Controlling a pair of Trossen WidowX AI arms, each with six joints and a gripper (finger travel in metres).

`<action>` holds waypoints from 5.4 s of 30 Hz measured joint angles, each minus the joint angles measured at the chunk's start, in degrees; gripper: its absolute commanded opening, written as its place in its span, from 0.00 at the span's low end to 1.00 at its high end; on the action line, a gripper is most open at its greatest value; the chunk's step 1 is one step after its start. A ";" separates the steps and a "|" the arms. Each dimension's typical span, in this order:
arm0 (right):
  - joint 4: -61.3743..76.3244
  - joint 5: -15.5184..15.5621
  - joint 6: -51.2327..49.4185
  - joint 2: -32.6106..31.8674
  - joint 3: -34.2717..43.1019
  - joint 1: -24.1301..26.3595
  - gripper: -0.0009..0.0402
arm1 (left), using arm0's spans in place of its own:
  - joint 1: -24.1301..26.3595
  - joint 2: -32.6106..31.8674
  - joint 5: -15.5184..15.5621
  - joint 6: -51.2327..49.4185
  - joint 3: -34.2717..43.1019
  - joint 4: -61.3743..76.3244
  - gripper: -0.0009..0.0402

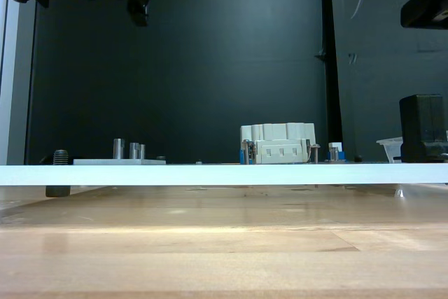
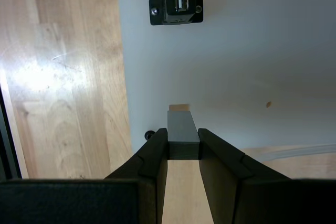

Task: Pick the 16mm bar and install on taskboard

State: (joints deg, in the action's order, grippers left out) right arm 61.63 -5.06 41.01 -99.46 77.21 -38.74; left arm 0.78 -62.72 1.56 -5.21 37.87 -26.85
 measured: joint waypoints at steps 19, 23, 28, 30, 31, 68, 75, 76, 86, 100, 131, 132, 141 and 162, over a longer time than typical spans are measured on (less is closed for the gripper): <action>-1.16 -1.40 2.05 -1.64 -0.72 -0.13 0.02 | -0.02 0.00 0.00 0.00 0.00 0.00 0.02; -1.22 -1.40 2.08 -1.64 -0.92 -0.17 0.02 | 0.00 0.00 0.00 0.00 -0.02 0.00 0.02; -1.27 -1.40 2.08 -1.64 -0.98 -0.22 0.02 | -0.02 0.00 0.00 0.00 0.00 0.02 0.02; -1.27 -1.40 2.10 -1.64 -1.05 -0.22 0.02 | -0.02 0.00 0.00 0.00 -0.02 0.02 0.02; -1.42 -1.40 2.10 -1.64 -1.16 -0.22 0.02 | 0.00 0.02 -0.02 0.00 0.00 0.02 0.02; -4.24 -0.92 3.30 -1.46 -3.76 -0.26 0.02 | 0.00 0.00 -0.02 0.00 -0.02 0.00 0.02; -4.00 -0.68 3.30 -1.46 -3.50 -0.26 0.02 | 0.00 0.00 -0.02 0.00 -0.02 0.02 0.02; -3.80 -0.33 3.30 -1.46 -3.32 -0.24 0.02 | 0.00 0.00 0.00 0.00 -0.02 0.02 0.02; -1.25 0.76 1.16 -0.79 -1.77 -0.26 0.02 | -0.02 0.00 0.00 0.00 -0.02 0.00 0.02; -0.61 3.65 -14.58 0.39 -1.66 -0.22 0.02 | 0.00 0.00 0.00 0.00 0.00 0.00 0.02; -0.76 1.62 -15.41 0.39 -1.75 0.50 0.02 | 0.00 0.00 0.00 0.00 -0.02 0.00 0.02; -0.79 1.62 -15.41 0.39 -1.77 0.50 0.02 | 0.00 0.00 -0.02 0.00 -0.02 0.02 0.02; -2.89 1.62 -15.02 0.09 -3.54 0.55 0.02 | -0.02 0.00 0.00 0.00 -0.02 0.00 0.02; -3.78 1.64 -14.80 -1.14 -3.76 0.52 0.02 | 0.00 0.00 0.00 0.00 0.00 0.00 0.02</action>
State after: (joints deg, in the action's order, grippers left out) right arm 57.84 -3.42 26.22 -100.60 73.45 -38.22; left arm 0.78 -62.72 1.56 -5.21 37.87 -26.85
